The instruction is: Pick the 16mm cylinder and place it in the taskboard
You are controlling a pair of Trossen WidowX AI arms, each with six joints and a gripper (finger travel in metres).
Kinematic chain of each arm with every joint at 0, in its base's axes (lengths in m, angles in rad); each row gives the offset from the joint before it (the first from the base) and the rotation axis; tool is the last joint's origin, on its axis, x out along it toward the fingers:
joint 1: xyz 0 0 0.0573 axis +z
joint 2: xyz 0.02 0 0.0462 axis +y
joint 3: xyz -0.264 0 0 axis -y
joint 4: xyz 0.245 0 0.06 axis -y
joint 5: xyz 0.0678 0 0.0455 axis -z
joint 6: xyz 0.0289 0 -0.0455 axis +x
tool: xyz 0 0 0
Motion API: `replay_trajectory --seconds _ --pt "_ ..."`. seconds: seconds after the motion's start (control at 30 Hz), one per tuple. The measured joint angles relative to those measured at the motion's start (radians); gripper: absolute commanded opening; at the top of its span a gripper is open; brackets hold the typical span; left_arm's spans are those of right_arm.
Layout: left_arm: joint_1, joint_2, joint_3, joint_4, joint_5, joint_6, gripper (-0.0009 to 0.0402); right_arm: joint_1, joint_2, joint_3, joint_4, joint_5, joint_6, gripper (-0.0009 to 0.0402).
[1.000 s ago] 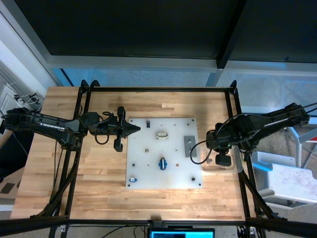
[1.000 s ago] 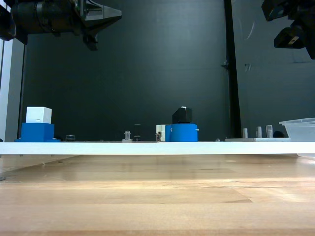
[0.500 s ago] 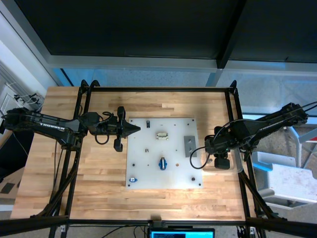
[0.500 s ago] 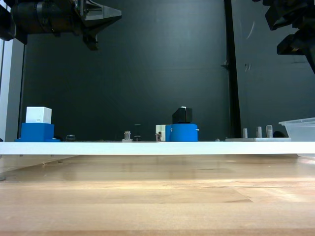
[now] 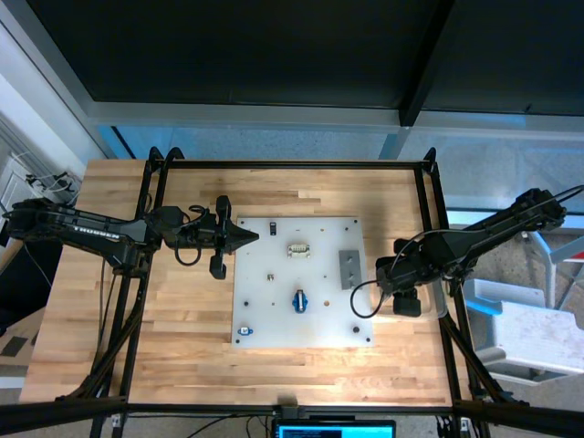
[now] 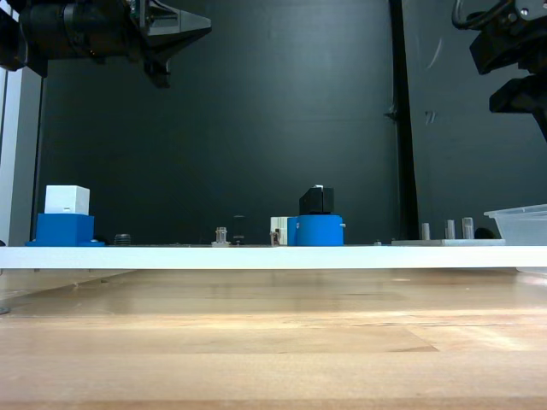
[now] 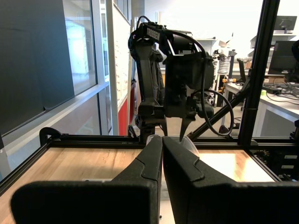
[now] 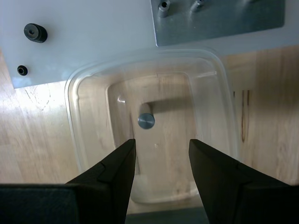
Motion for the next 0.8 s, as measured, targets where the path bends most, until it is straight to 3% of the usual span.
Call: replay_trajectory --seconds 0.8 --pt "0.000 0.000 0.000 0.000 0.000 0.000 0.0000 0.020 0.026 -0.125 0.142 0.000 0.017 0.0158"
